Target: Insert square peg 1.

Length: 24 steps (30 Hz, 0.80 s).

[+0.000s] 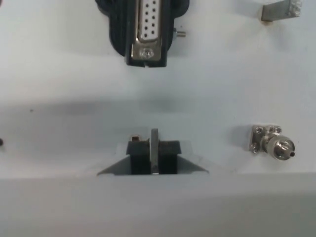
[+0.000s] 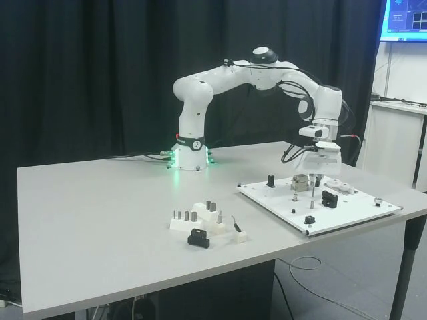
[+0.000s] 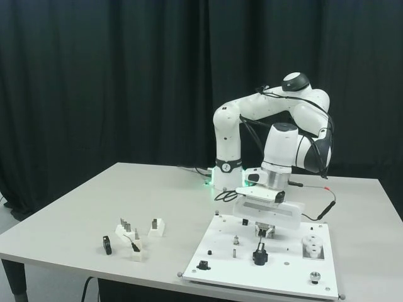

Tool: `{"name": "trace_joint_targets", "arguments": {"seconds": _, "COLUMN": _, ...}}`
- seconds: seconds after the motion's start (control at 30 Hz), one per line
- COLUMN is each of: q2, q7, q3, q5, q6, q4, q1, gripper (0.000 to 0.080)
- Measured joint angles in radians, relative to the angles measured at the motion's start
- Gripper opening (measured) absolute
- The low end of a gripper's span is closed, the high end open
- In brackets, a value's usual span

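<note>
1. The biggest risk from here was a jam. If the peg (image 1: 154,150) met its hole off-centre or tilted, a square edge could catch on the rim and wedge instead of sliding in. From the pictures it was not clear which hole on the white board (image 3: 220,267) was the target, so how well the two were lined up could not be judged.
2. A second risk was slip. The peg was held only by its upper part between two narrow black fingers (image 1: 139,157), so a sideways push on contact could have turned it in the grasp or pushed it upward.
3. A third risk was a knock against neighbours. A black plug socket (image 1: 146,27) and a small round metal connector (image 1: 274,144) stood on the board near the path of the gripper (image 1: 154,165), and a low sideways move could have struck them.
4. The gripper was clenched on the peg, fingers pressed against its two flat sides.
5. The peg looked like a slim, straight grey metal bar with flat faces, hanging upright from the fingers.
6. It hung above the board, not yet in any hole, with the arm (image 2: 267,70) bent over the board at the table (image 2: 100,213) edge.
</note>
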Motion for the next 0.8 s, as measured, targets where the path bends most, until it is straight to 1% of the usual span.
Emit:
{"name": "trace_joint_targets", "arguments": {"seconds": 0.43, "q2": -0.001, "q7": 0.0, "q3": 0.0, "q5": 0.0, "q6": -0.025, "q4": 0.0, "q1": 0.0, "gripper": 0.003}}
{"name": "trace_joint_targets", "arguments": {"seconds": 0.8, "q2": -0.01, "q7": 0.0, "q3": 0.0, "q5": 0.0, "q6": -0.027, "q4": 0.001, "q1": 0.003, "gripper": 0.003}}
